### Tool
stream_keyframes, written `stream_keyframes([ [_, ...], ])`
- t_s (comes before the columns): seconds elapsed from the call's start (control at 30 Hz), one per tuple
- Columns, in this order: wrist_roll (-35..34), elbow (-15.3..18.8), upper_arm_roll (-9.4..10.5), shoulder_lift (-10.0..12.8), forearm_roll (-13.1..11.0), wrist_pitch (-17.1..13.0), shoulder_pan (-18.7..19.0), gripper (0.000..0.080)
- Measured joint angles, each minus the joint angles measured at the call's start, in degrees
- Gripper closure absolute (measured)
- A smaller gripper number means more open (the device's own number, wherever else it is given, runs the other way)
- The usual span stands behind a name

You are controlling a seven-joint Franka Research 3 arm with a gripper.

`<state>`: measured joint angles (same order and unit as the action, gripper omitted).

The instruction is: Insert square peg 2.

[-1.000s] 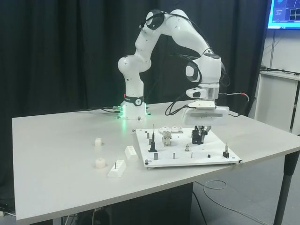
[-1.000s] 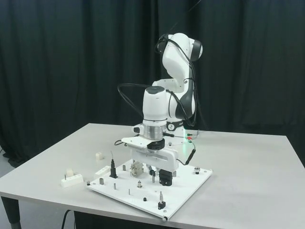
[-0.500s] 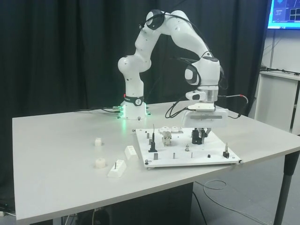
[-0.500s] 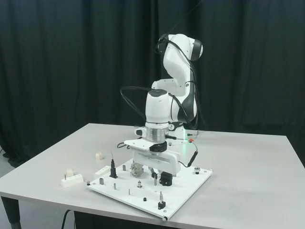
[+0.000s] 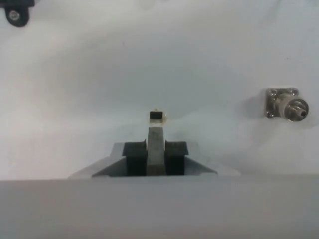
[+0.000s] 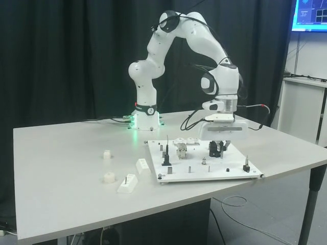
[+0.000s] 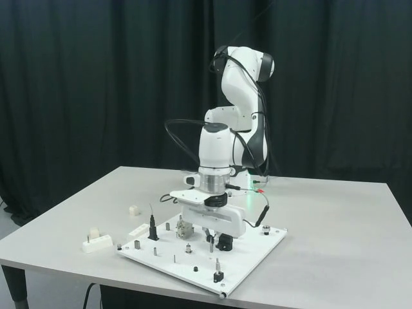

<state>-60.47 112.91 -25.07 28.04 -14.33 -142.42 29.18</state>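
Observation:
My gripper (image 5: pixel 155 152) is shut on a thin grey square peg (image 5: pixel 155 142), held upright between the black fingers (image 5: pixel 134 158). The peg's lower end hangs just above the white board (image 5: pixel 75 84), close to a small square hole (image 5: pixel 157 115) in it. In the first room view the gripper (image 6: pixel 218 146) stands over the middle of the board (image 6: pixel 225 172), beside a black holder (image 6: pixel 213 149). In the second room view the peg (image 7: pixel 210 243) shows below the gripper (image 7: pixel 209 235).
A metal screw connector (image 5: pixel 287 104) is mounted on the board to one side of the hole. Several small pins and black stands (image 6: pixel 166 158) rise from the board. White blocks (image 6: pixel 128 182) and small white caps (image 6: pixel 107 153) lie on the grey table beside the board.
The hand has shifted a little across the board and sunk slightly, with the arm's elbow rising. The gripper stays shut on the peg.

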Motion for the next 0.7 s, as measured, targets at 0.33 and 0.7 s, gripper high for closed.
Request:
stream_keyframes([
  [0.33,0.0,1.0,0.18,0.0,0.0,-1.78,0.0,0.0728],
  [0.7,-0.01,1.82,0.5,0.0,0.0,-3.39,-0.02,0.0728],
])
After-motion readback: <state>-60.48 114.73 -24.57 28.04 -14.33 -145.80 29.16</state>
